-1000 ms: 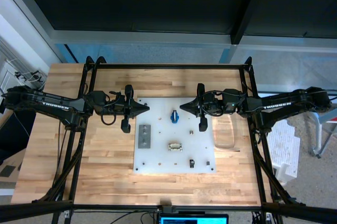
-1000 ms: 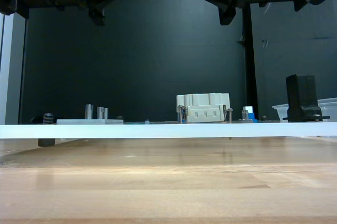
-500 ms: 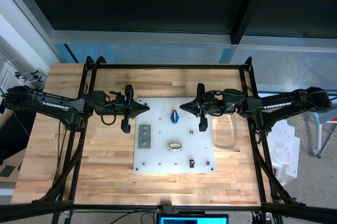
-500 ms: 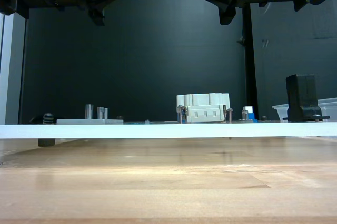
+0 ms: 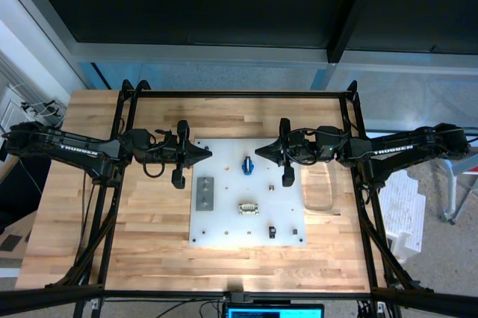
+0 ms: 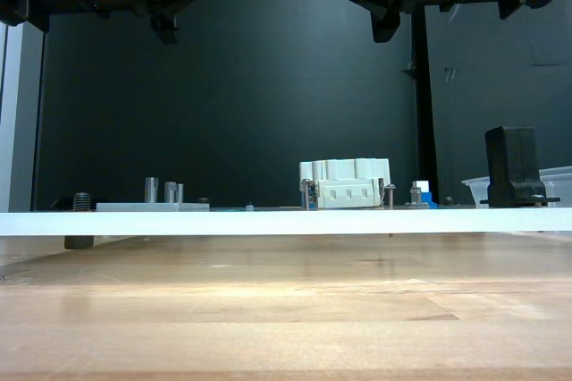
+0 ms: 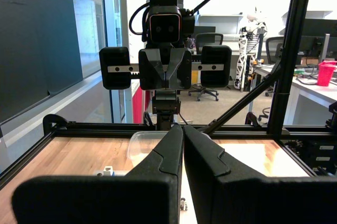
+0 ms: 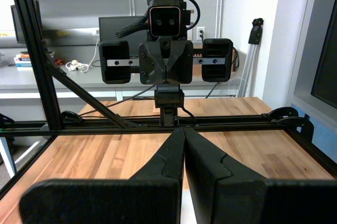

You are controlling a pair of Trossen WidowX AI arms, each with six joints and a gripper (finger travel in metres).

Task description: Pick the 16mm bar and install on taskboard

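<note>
High view: taskboard (image 5: pixel 224 228) flat at centre of surface (image 5: pixel 149 258). Raised over board's far edge: left gripper (image 5: pixel 208 152) at left part, right gripper (image 5: pixel 258 152) near middle, tips facing, well apart. Both sets of fingers pressed together, empty. 16mm bar: cannot tell it among short grey pegs (image 6: pixel 151 190) upright at grey block (image 6: pixel 152 207).

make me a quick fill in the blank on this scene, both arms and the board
1. The left gripper hangs high over the left side of the taskboard, its jaws ____.
2. The right gripper, jaws shut too, hangs high near the ____ knob.
3. The clear tray lies beside the board on the ____ arm's side.
Missing words: shut; blue; right.
</note>
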